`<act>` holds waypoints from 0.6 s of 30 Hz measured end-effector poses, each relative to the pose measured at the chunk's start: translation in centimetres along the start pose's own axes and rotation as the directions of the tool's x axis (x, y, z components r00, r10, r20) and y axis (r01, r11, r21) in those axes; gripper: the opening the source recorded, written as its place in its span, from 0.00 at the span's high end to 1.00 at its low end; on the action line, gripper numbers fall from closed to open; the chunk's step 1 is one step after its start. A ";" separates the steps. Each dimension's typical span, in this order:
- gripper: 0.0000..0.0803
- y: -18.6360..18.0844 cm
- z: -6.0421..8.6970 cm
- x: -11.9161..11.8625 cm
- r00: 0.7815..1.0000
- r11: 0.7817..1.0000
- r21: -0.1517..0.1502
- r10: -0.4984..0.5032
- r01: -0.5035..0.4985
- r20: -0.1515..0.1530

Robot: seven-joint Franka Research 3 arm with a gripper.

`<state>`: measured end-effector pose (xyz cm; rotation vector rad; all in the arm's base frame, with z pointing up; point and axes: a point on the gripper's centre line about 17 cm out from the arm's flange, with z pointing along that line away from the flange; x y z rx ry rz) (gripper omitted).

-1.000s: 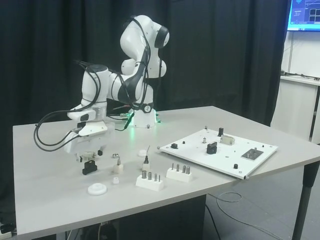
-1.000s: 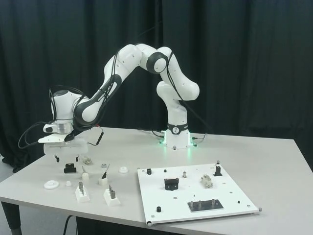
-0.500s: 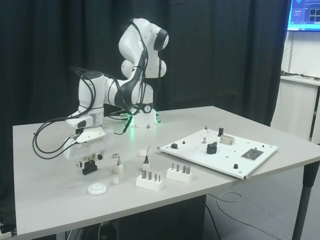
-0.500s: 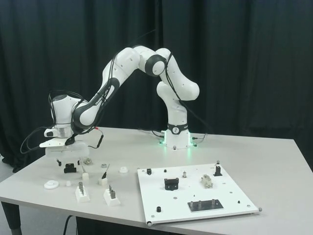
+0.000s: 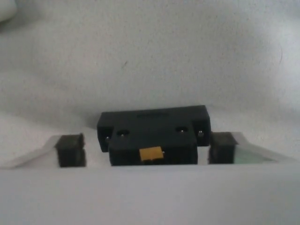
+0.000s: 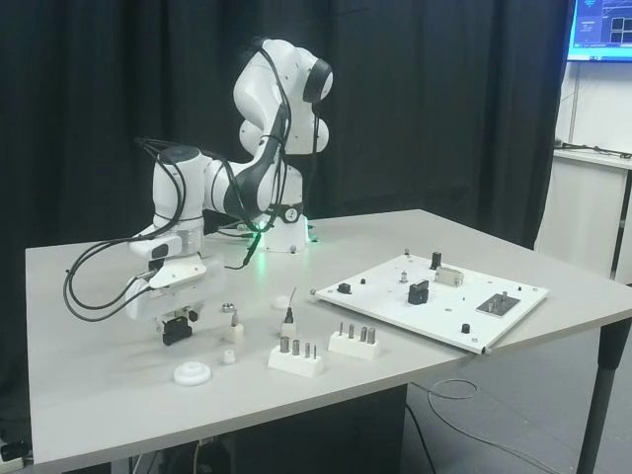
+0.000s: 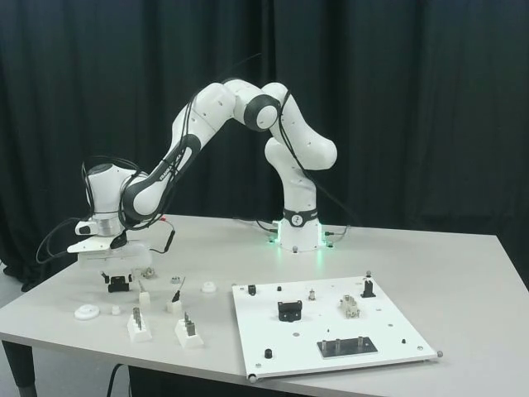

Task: Pick D-SUB.

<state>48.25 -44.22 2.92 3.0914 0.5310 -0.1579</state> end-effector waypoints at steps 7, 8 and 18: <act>0.38 0.1 0.1 0.1 1.000 1.000 0.006 0.008 -0.008 -0.004; 0.38 0.1 0.1 0.1 1.000 1.000 0.008 0.009 -0.009 -0.004; 0.52 0.6 -1.4 0.7 1.000 1.000 0.016 0.014 -0.014 -0.009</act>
